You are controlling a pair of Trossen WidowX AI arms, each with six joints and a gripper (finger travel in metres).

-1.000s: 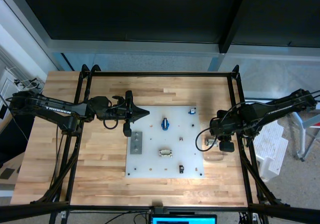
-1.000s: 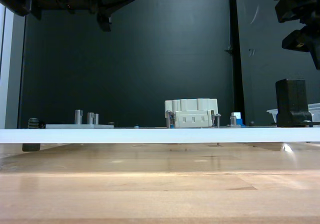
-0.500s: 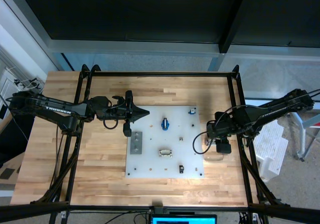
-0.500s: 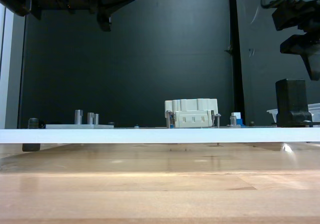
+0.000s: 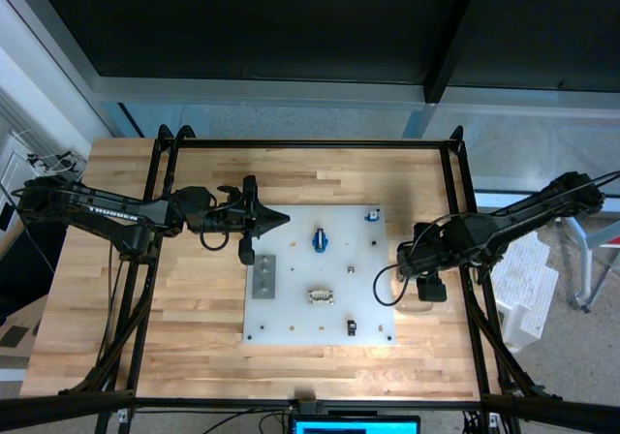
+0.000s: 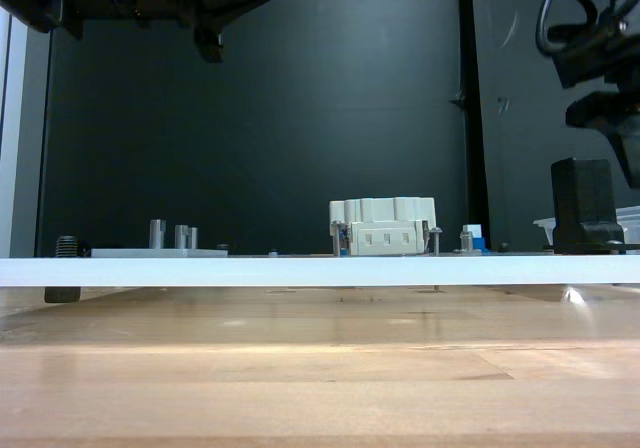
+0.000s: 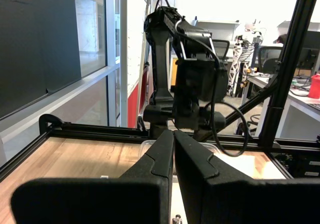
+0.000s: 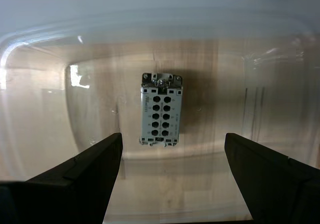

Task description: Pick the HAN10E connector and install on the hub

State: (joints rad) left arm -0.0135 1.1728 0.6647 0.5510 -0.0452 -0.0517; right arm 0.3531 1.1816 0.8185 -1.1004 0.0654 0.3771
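Over the HAN10E connector [image 8: 161,109], the right gripper [image 5: 427,285] comes down

Within the last second the right arm has sunk and edged inward. Its claw is spread wide to either side of the connector, which lies in a clear tray [image 8: 40,84] near the desk's [image 5: 194,308] right edge; the grasp looks next. The hub [image 5: 321,297] waits mid-way on the white plate [image 5: 291,327]. The left gripper [image 5: 281,219], pressed together, hangs above the plate's far-left corner. Pale wood, black frame [image 5: 310,144], dark wall [image 6: 350,88].

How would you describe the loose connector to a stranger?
Right of the white plate lies a clear tray, under the open right gripper; the shut left gripper hangs by the plate's far-left corner. The connector lies alone in the tray: a beige block with two rows of holes, unlike the hub bolted to the plate.
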